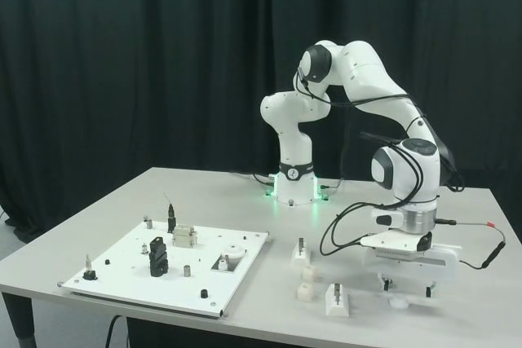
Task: Pick medium gear.
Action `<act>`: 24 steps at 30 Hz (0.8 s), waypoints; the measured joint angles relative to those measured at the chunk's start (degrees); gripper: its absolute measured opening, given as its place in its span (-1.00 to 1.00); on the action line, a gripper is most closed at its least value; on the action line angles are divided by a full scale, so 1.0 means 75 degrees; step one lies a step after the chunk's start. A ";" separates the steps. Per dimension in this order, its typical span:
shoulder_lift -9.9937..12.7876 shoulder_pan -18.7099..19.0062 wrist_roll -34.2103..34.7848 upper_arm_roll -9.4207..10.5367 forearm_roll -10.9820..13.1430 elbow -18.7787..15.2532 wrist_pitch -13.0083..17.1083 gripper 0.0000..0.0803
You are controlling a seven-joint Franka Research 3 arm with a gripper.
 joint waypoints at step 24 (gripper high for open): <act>0.0413 -0.0029 0.0424 -0.0106 0.0429 0.0322 0.0172 0.99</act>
